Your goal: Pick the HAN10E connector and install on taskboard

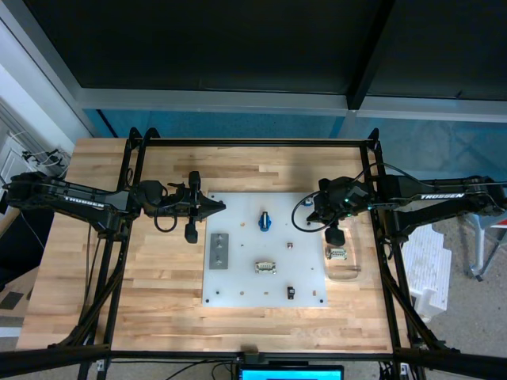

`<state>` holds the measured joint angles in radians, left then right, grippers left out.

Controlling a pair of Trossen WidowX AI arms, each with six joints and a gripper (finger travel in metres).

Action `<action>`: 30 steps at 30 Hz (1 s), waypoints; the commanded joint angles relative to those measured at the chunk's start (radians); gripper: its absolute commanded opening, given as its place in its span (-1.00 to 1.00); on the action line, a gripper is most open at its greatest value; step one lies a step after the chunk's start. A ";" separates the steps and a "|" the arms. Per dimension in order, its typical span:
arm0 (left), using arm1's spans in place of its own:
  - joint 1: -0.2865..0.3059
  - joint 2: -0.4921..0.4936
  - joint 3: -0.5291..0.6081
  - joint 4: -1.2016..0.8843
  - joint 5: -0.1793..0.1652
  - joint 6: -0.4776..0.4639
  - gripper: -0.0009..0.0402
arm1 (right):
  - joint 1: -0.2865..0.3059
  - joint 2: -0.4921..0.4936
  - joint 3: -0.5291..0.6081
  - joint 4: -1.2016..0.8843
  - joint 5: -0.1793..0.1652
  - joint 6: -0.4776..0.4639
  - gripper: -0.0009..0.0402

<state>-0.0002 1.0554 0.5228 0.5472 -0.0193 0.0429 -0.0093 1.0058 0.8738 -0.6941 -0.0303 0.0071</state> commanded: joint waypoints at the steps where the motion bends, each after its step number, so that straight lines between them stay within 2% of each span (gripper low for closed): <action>1: 0.000 0.000 0.000 0.000 0.000 0.000 -0.95 | 0.010 0.000 0.026 -0.101 0.024 0.012 -0.96; 4: 0.000 0.000 0.000 0.000 0.000 0.000 -0.95 | 0.012 0.000 0.047 -0.197 0.038 0.023 -0.96; 14: 0.000 0.000 0.000 0.000 0.000 0.000 -0.95 | 0.063 0.000 0.090 -0.403 0.039 0.106 -0.96; 17: 0.000 0.000 0.000 0.000 0.000 0.000 -0.95 | 0.091 0.010 0.095 -0.459 0.040 0.124 -0.96; 20: 0.000 0.000 0.000 0.000 0.000 0.000 -0.95 | 0.128 0.026 0.099 -0.508 0.065 0.151 -0.96; 30: 0.000 0.000 0.000 0.000 0.000 0.000 -0.95 | 0.246 0.087 0.099 -0.579 0.065 0.256 -0.96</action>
<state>-0.0002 1.0554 0.5224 0.5476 -0.0193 0.0425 0.2268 1.0828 0.9737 -1.2671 0.0341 0.2520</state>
